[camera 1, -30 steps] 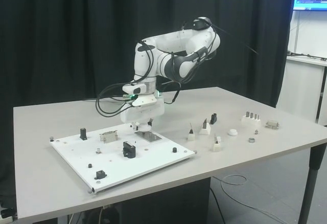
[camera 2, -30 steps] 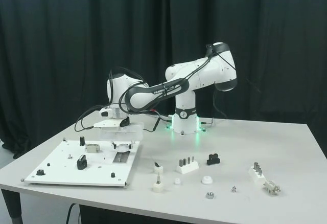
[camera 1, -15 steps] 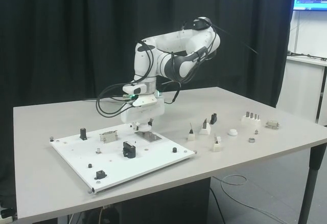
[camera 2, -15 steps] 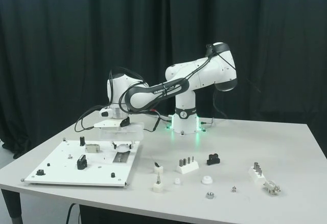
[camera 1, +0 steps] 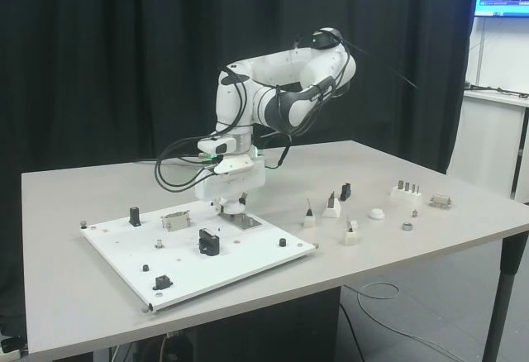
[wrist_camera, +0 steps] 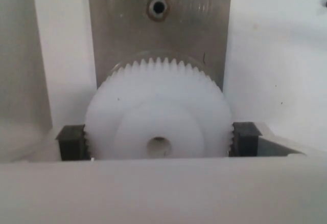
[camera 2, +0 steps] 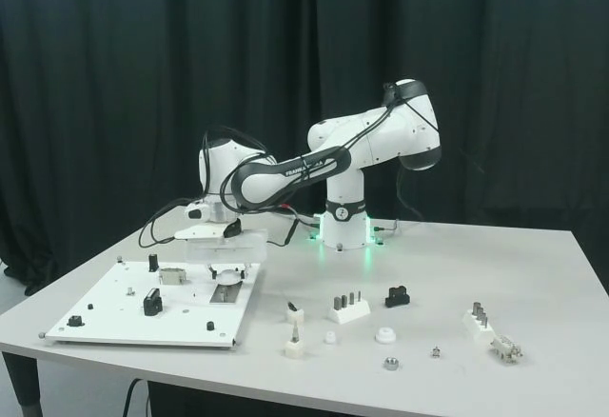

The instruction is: Insert large gear.

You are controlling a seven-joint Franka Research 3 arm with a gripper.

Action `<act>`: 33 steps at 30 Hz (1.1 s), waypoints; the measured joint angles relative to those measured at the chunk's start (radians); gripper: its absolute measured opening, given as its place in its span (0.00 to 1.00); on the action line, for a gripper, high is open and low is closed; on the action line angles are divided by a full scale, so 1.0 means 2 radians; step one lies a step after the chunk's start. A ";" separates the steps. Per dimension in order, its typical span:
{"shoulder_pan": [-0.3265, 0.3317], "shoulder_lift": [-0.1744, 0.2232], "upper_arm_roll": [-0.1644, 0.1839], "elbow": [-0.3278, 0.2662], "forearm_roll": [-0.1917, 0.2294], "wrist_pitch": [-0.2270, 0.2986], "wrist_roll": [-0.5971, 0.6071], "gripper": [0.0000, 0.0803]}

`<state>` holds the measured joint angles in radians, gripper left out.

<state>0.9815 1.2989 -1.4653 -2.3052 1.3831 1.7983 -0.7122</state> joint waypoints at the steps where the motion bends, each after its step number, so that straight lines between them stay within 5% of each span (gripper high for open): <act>1: 0.000 0.000 0.000 0.000 0.000 0.000 0.000 0.74; 24: 0.000 0.000 -0.005 0.000 -0.003 -0.002 0.014 0.74; 25: 0.000 0.000 -0.006 0.000 -0.004 -0.002 0.015 0.97; 33: -0.001 0.000 -0.019 0.000 -0.015 0.002 0.032 0.97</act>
<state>0.9802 1.2991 -1.5036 -2.3058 1.3536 1.8027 -0.6487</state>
